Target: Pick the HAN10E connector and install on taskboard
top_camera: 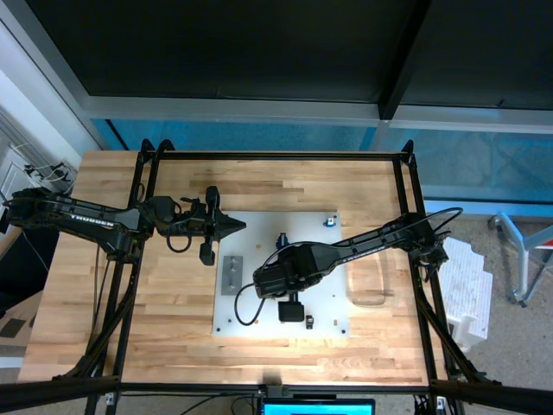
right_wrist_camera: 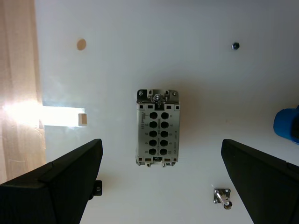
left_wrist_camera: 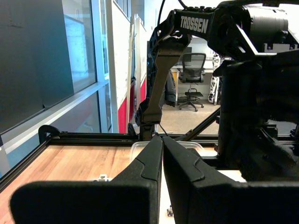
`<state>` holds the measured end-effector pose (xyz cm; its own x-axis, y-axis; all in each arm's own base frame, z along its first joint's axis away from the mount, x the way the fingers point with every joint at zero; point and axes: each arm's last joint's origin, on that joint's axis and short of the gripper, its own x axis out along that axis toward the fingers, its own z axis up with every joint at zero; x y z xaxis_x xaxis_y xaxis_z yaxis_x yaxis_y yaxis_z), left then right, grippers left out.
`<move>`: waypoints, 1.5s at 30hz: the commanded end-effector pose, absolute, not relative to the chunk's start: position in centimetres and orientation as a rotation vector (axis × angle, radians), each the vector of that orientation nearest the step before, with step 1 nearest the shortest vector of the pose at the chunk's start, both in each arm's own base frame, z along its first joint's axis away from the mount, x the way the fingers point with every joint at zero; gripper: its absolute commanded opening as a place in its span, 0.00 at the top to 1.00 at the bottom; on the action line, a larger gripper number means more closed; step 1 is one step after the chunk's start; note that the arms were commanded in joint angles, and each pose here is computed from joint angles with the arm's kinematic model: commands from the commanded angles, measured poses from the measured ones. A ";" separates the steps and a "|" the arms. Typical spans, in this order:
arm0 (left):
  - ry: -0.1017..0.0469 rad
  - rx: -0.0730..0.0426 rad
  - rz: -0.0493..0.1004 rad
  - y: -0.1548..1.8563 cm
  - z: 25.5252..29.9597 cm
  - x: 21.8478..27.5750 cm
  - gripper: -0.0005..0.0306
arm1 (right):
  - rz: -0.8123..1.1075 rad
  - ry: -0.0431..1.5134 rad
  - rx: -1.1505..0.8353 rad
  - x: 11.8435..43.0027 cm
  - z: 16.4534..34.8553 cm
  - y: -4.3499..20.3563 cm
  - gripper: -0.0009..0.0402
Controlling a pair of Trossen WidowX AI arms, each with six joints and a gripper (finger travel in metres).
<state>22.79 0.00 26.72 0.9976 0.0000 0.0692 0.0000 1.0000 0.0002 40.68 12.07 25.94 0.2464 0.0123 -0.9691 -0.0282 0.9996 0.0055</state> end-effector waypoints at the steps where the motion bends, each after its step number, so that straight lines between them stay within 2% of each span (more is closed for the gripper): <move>1: -0.069 0.000 0.000 0.00 26.71 22.79 0.98 | 0.047 1.300 -0.027 40.4 26.8 12.0 0.11; 7: -0.069 0.000 0.000 0.00 26.71 22.79 0.98 | 0.032 1.247 -0.004 39.1 29.3 10.3 0.13; 12: -0.069 0.000 0.000 0.00 26.71 22.79 0.98 | 0.010 1.214 0.005 37.7 30.6 8.5 0.25; 16: -0.069 0.000 0.000 0.00 26.71 22.79 0.98 | -0.034 1.159 -0.019 36.4 31.8 7.1 0.38; 21: -0.069 0.000 0.000 0.00 26.71 22.79 0.98 | -0.049 1.097 -0.002 34.5 32.5 5.3 0.57; 30: -0.069 0.000 0.000 0.00 26.71 22.79 0.98 | -0.066 0.951 0.008 31.0 32.7 2.9 0.97; 40: -0.069 0.000 0.000 0.00 26.71 22.79 0.98 | -0.057 0.797 0.011 28.2 32.9 1.3 0.98; 45: -0.069 0.000 0.000 0.00 26.71 22.79 0.98 | -0.010 0.663 0.043 27.3 33.4 0.6 0.98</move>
<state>22.79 0.00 26.70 0.9977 0.0004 0.0684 -0.0004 1.0000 0.0002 27.46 0.73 33.35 0.7681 -0.0053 -0.6403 0.0287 0.9992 0.0261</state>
